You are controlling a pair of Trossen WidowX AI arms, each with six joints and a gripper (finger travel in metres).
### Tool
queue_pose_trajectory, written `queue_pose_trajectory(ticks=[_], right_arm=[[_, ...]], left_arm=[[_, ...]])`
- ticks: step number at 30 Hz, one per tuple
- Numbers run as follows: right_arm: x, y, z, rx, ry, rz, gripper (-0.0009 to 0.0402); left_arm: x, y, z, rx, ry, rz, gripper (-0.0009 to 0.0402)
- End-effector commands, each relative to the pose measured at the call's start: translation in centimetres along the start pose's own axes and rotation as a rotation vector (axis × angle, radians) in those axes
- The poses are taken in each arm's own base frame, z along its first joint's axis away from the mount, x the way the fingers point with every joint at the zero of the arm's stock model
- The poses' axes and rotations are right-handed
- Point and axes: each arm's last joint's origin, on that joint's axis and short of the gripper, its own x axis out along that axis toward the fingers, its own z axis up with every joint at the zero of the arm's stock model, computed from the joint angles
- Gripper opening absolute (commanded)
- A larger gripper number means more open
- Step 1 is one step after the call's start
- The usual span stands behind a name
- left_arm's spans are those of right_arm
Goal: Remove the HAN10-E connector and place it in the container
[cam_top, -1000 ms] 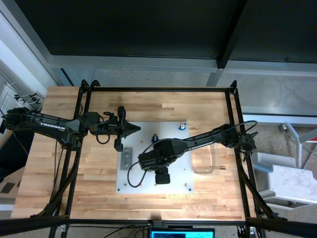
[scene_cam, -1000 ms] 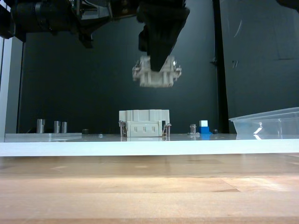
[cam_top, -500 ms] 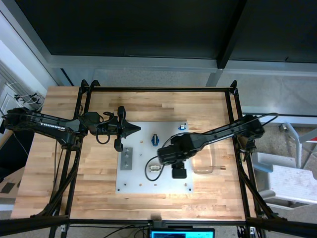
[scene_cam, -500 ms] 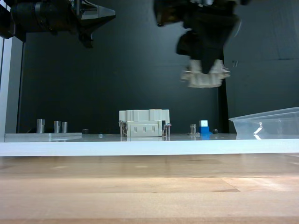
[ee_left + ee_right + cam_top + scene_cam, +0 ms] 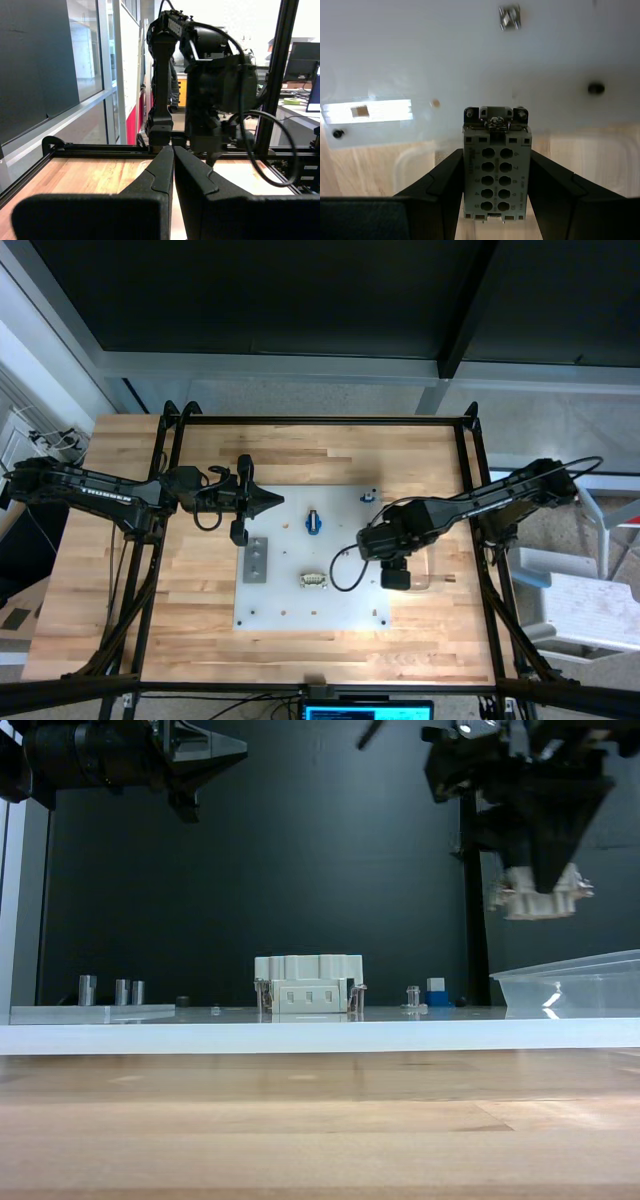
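Two arms frame the wooden table (image 5: 120, 590), but only one carries a load. The right gripper (image 5: 543, 880) hangs in the air over the right edge of the white board (image 5: 300, 612), its fingers (image 5: 445, 182) clamped on the long sides of the HAN10-E connector (image 5: 496, 170), whose ten-hole face looks up at the wrist camera. Seen from table height, the beige connector (image 5: 540, 902) sits well clear of every surface, above the left end of the container (image 5: 570, 982) and not touching its rim. From above, the clear tub (image 5: 428, 570) lies on the wood just beside the board's right edge, partly under the arm. The left gripper (image 5: 268, 500) is held high over the board's far left corner, its jaws pressed together with nothing between them, as the left wrist view (image 5: 173, 167) confirms. On the board a matching grey socket housing (image 5: 307, 985) stands upright, with a small blue part (image 5: 313, 521) beyond it and a grey metal plate (image 5: 257, 560) with holes to its left.
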Motion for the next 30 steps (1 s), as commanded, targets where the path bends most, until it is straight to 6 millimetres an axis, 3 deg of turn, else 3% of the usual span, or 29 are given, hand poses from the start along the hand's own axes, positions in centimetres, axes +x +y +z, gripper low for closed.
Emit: queue_pose_trajectory(ticks=[1,17,30], right_arm=[[-0.1,-0.5,-1.2,0.016,0.001,-0.003,0.0000],[1.7,-2.1,-5.6,0.043,0.033,-0.022,0.0000],[4.3,-2.3,-6.6,0.048,0.032,-0.023,0.0000]], left_arm=[[0.0,0.0,0.0,0.000,0.000,0.000,0.0000],[0.0,0.0,0.0,0.000,0.000,0.000,0.0000],[0.0,0.0,0.0,0.000,0.000,0.000,0.0000]])
